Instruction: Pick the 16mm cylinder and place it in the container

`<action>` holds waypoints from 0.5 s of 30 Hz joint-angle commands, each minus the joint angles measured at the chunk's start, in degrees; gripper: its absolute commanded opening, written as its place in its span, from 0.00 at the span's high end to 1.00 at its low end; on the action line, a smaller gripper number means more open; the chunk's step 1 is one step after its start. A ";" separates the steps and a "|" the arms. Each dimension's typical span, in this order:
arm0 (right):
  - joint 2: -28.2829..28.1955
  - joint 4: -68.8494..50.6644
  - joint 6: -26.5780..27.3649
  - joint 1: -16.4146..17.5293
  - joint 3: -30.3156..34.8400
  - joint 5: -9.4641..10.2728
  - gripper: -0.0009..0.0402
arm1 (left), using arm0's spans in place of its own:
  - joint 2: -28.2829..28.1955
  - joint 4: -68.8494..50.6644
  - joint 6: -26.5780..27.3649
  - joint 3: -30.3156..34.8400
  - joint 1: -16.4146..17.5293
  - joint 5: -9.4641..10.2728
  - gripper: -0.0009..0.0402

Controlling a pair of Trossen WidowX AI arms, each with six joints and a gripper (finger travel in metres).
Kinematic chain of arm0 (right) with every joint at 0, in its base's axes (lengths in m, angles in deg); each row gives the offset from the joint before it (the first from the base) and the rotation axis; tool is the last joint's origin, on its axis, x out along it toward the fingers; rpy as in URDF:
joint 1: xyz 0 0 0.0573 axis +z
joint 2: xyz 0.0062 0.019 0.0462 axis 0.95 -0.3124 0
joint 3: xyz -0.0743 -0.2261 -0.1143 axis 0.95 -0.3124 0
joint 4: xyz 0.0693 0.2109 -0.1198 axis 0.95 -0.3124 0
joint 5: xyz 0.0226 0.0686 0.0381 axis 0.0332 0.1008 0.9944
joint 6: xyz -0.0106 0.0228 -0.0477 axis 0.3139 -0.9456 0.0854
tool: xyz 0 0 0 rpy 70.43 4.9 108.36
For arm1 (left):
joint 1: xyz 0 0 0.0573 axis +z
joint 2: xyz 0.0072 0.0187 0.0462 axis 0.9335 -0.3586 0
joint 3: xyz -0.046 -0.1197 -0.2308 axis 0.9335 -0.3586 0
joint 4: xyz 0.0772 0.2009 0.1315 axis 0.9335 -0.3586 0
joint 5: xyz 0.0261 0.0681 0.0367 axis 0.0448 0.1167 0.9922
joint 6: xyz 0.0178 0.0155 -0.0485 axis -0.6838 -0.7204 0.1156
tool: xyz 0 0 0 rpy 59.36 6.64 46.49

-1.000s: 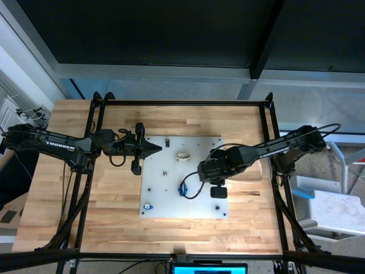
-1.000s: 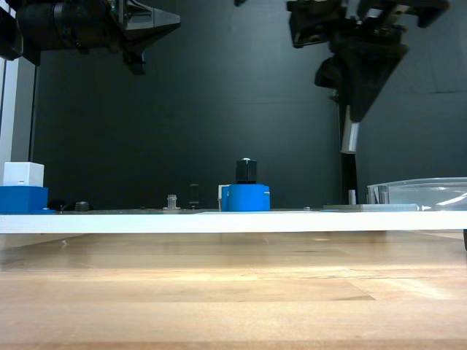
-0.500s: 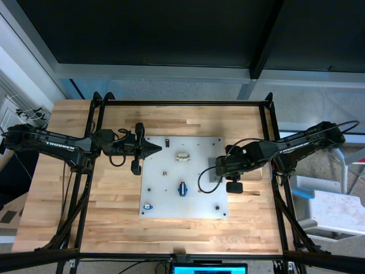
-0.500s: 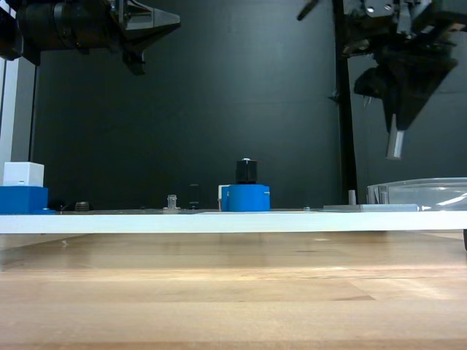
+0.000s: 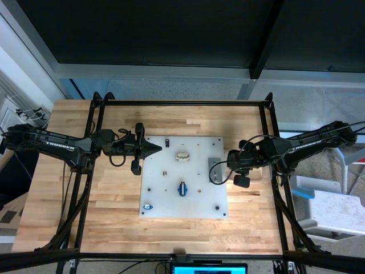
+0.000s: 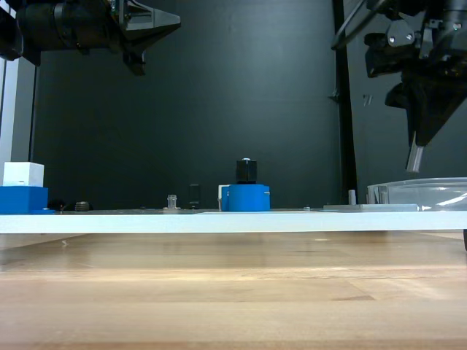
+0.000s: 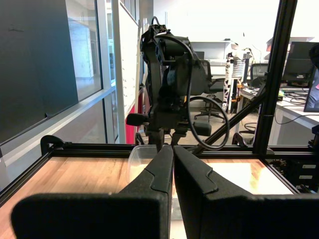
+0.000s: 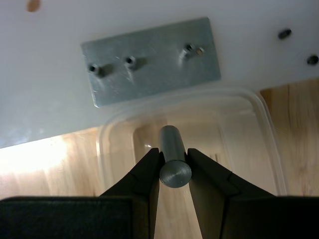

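Note:
My right gripper (image 8: 173, 160) is shut on the 16mm cylinder (image 8: 170, 142), a short silver-grey metal peg held upright between the fingers. It hangs over the container (image 8: 271, 149), a shallow pale tray with rounded corners, just off the board's right edge. From table level the cylinder (image 6: 414, 157) is a little above the container's rim (image 6: 419, 188), under the right gripper (image 6: 417, 149). From above, the right gripper (image 5: 232, 165) covers most of the container (image 5: 265, 174). My left gripper (image 5: 158, 148) is shut on nothing, parked high at the board's left edge (image 6: 174, 22).
A white task board (image 5: 171, 194) carries a blue part with a black knob (image 6: 246, 191), a grey metal plate (image 8: 152, 59), small pegs and a blue-and-white block (image 6: 22, 189). Black frame rails (image 5: 182, 103) ring the wooden table.
The right arm carried the cylinder rightward from above the board's middle to over the container and lowered it somewhat. The left arm stayed still.

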 commanded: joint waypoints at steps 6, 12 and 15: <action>3.93 3.82 -7.56 -0.24 -6.10 -3.63 0.96 | 0.00 0.00 -0.02 0.02 0.00 -0.02 0.98; 4.57 10.10 -9.81 -0.63 -10.58 -4.50 0.96 | 0.00 0.02 0.00 0.02 0.00 0.00 0.98; 4.57 13.07 -10.08 -0.85 -12.92 -5.88 0.96 | 0.00 0.00 0.00 0.02 0.02 -0.02 0.98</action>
